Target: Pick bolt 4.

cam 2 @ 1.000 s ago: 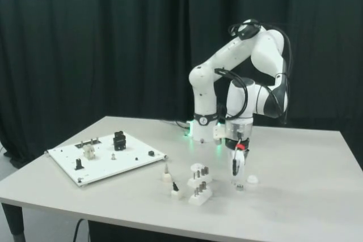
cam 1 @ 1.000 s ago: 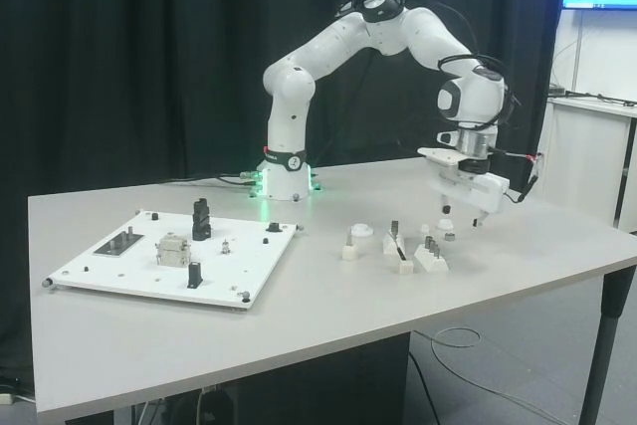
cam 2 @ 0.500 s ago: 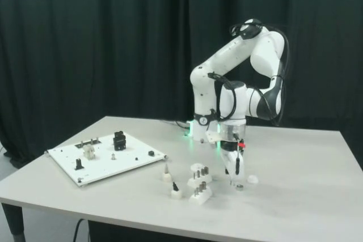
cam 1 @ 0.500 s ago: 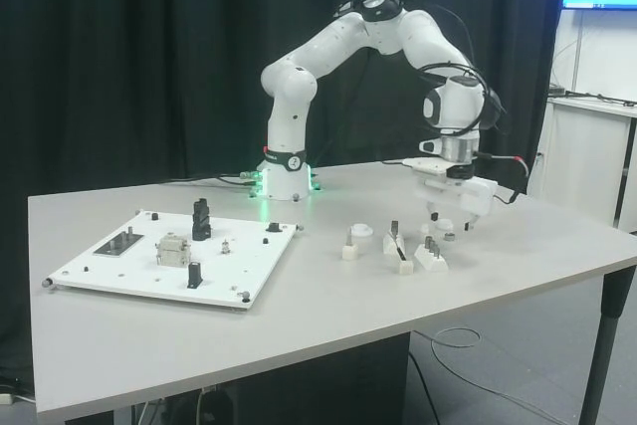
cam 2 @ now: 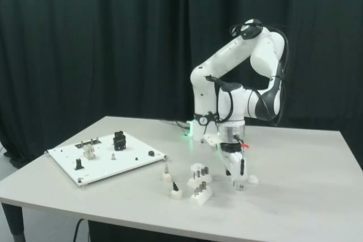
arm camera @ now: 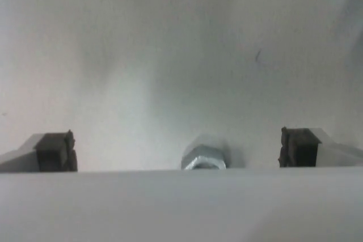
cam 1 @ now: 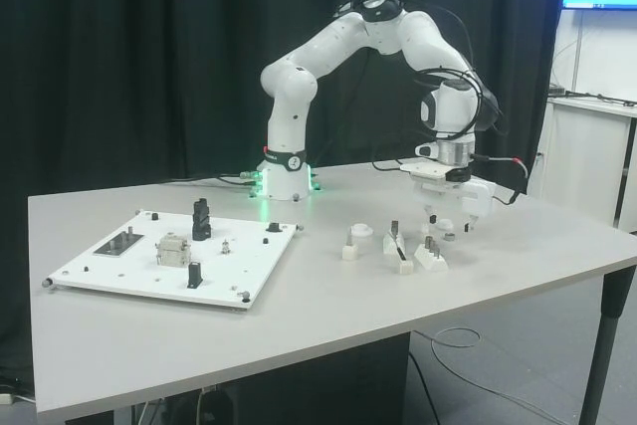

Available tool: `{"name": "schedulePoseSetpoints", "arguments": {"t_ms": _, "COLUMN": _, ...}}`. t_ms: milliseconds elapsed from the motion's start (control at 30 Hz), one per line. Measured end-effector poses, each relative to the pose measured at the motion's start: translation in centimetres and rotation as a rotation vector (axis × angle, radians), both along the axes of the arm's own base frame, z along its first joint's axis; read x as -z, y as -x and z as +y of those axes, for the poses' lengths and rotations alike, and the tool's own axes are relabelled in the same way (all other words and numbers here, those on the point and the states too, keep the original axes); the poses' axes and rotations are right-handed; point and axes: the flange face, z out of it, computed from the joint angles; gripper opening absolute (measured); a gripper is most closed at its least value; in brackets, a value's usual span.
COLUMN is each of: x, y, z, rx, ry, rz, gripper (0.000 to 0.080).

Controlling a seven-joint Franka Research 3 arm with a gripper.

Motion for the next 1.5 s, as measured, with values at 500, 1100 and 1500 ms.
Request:
{"name": "schedulePoseSetpoints", "arguments": {"t_ms": 500, "x": 1.8, "y": 1.4, "z": 2.8, "rx": -0.040, "ry": 0.025, "rz": 0.006, "gripper": 0.0800}}
{"name": "schedulePoseSetpoints", "arguments": {"t_ms": 1100, "x": 3.3, "y": 1.8, "z": 3.0, "rx": -0.011, "ry": 0.041, "rz": -0.019, "gripper": 0.0800}}
{"name": "schedulePoseSetpoints", "arguments": {"t_ms": 1500, "x": 3.4, "y": 1.8, "z": 3.0, "rx": -0.007, "ry": 0.037, "rz": -0.020, "gripper": 0.0800}}
